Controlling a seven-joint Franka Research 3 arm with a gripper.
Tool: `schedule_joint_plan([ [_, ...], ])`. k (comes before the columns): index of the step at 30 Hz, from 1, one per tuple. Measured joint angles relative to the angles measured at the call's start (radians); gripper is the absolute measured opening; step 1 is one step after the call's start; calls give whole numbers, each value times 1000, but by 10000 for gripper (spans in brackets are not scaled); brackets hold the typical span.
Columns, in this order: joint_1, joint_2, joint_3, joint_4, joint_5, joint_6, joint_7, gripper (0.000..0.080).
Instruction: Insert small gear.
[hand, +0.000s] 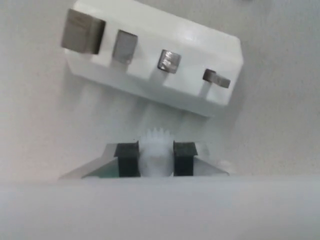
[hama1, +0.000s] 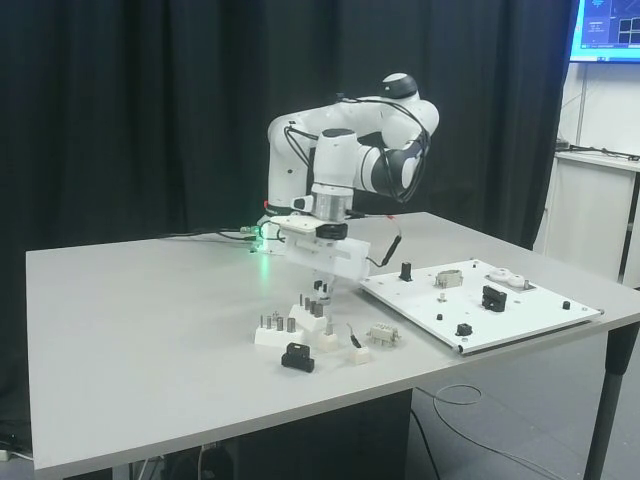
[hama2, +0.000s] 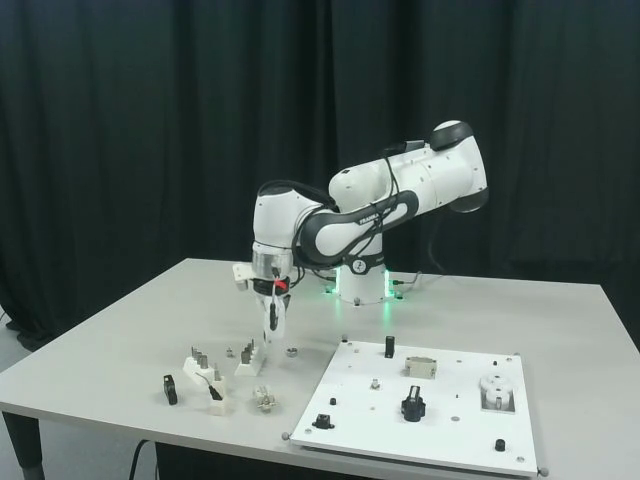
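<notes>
My gripper is shut on a small white gear, whose teeth show between the two black fingertips. Just beyond it on the table lies a white holder block carrying several grey metal pegs. In the first room view the gripper hangs a little above that block, near the middle of the table. The second room view has the gripper pointing down just over the block. The gear is too small to make out in either room view.
A second white peg holder, a black part and a small connector lie near the table's front edge. A white assembly board with black and white fittings sits to the right. A black wall curtain stands behind.
</notes>
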Motion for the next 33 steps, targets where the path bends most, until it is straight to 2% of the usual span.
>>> schedule_joint_plan([
  [7, 0, -1, -19, 9, -22, -5, 2, 139],
  [33, -12, -3, -49, 43, -36, -4, 20, 139],
])
